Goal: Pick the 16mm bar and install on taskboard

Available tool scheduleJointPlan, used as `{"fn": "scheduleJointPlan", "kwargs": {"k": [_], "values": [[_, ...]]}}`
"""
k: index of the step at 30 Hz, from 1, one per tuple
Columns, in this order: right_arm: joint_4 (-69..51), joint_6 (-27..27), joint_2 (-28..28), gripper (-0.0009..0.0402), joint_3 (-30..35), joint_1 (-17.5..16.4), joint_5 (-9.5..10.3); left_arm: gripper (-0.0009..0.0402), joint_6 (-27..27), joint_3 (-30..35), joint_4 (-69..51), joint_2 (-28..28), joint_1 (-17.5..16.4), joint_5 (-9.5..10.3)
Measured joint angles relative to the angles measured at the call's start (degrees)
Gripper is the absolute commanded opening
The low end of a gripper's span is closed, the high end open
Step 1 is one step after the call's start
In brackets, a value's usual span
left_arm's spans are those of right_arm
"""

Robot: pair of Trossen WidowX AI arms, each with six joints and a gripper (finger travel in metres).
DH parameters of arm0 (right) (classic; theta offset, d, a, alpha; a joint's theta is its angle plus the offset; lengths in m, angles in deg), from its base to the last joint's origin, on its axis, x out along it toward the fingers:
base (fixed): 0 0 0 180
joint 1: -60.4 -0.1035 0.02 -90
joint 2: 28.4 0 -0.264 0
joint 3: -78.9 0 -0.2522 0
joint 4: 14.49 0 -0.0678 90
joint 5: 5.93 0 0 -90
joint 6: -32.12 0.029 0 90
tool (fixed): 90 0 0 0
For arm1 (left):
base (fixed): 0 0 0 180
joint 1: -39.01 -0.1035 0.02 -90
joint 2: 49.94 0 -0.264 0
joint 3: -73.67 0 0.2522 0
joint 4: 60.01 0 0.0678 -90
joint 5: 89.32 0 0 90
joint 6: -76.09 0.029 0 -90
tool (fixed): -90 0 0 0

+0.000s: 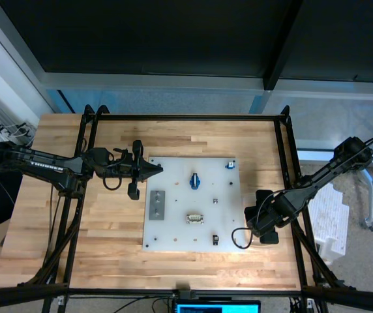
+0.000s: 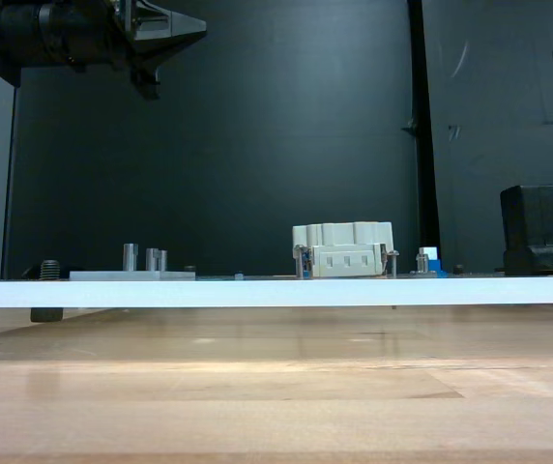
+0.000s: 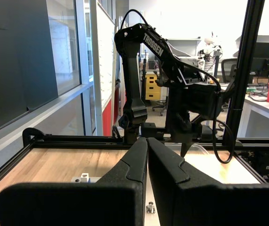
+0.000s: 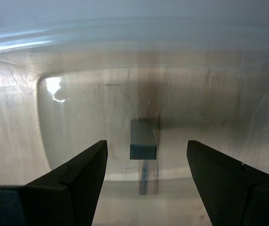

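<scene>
Early in the task: nothing picked, nothing installed on the taskboard (image 1: 173,215). In the clear tray (image 4: 45,94), between the wide-spread jaws of the right gripper (image 4: 146,146), probably the 16mm bar (image 4: 143,139), ungrasped. Above the board's left edge, the left gripper (image 1: 149,168), clenched on nothing. On the left arm (image 1: 43,164) and right arm (image 3: 155,44), readable: TROSSEN.

Grey 16mm bar (image 4: 143,139) in clear tray (image 4: 80,106), white taskboard (image 1: 173,229) flat
</scene>
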Motion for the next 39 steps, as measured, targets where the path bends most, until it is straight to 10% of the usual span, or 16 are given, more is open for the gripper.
{"fn": "scheduleJointPlan", "kwargs": {"k": [11, 39], "values": [[3.9, -0.5, 0.0, 0.0227, -2.8, 0.0, 0.02, 0.0000, 0.0, 0.0, 0.0, 0.0, 0.0, 0.00], [3.8, -0.6, 0.4, 0.0042, -3.2, 0.0, 0.22, 0.0000, 0.0, 0.0, 0.0, 0.0, 0.0, -0.02]]}}
